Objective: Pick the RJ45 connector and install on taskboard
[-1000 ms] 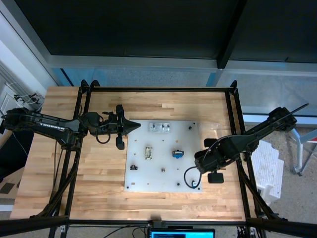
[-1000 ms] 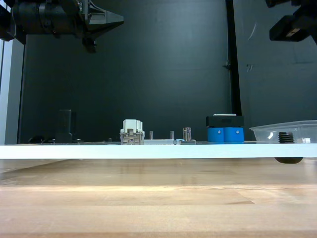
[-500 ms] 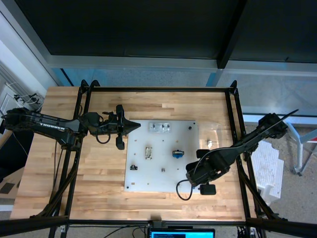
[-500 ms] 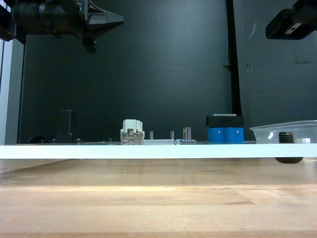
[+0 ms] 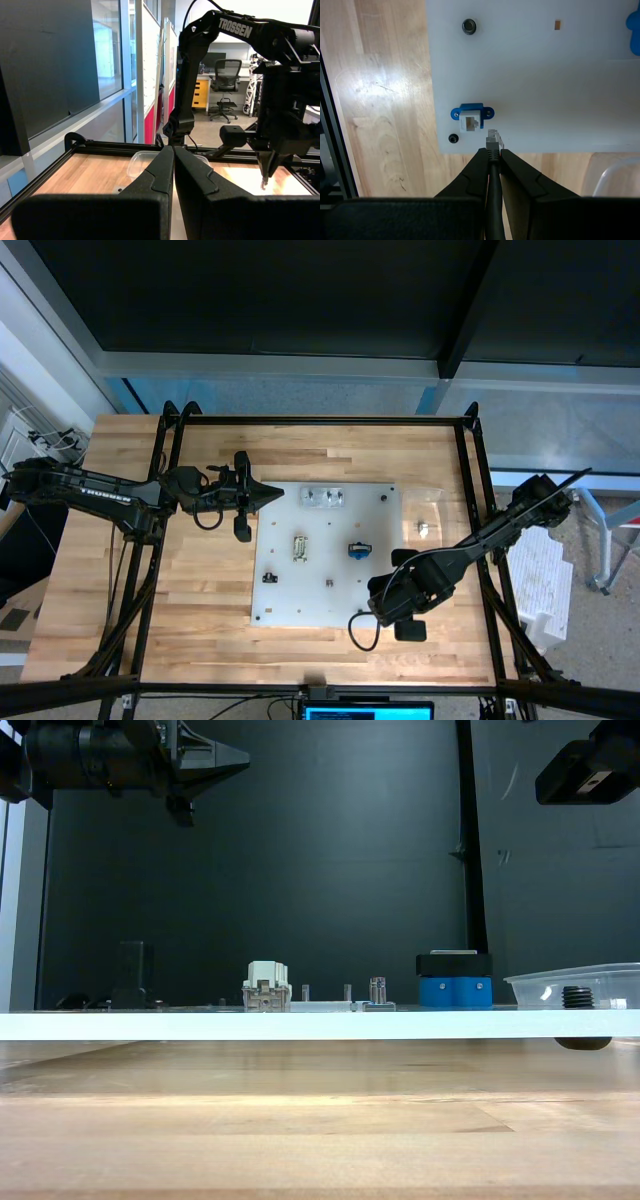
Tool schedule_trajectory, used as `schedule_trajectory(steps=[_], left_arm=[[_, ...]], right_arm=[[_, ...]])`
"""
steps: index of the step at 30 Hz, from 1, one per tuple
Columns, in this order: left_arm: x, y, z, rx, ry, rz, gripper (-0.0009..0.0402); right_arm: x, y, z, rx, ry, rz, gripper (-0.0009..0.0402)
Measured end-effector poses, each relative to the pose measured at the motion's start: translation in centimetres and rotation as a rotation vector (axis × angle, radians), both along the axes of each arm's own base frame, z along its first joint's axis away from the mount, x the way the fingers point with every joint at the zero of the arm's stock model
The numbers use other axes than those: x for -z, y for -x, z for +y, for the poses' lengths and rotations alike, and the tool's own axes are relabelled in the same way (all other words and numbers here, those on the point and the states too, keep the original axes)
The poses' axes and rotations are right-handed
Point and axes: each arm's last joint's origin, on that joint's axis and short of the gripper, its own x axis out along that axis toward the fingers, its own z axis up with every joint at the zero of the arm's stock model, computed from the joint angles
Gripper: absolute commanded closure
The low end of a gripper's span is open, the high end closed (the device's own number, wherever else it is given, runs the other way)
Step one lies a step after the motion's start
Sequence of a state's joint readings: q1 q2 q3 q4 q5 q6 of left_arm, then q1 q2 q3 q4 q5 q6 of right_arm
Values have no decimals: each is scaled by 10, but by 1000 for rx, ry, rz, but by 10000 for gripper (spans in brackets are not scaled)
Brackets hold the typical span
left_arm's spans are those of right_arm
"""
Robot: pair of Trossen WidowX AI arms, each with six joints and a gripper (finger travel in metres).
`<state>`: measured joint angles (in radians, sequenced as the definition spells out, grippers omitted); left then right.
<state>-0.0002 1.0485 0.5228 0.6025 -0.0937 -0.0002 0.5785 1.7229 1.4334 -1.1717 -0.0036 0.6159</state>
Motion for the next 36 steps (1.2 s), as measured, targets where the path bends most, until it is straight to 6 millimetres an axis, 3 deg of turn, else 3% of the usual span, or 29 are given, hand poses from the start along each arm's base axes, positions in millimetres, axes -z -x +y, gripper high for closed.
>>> schedule_trajectory(steps=[16,36], left_arm=[[0,0,0,0,0,1,393],[0,0,0,0,0,1,393]], right_arm=[[8,-6,13,-12,-8,18,393],[12,-7,13,-19,-13,7,393]])
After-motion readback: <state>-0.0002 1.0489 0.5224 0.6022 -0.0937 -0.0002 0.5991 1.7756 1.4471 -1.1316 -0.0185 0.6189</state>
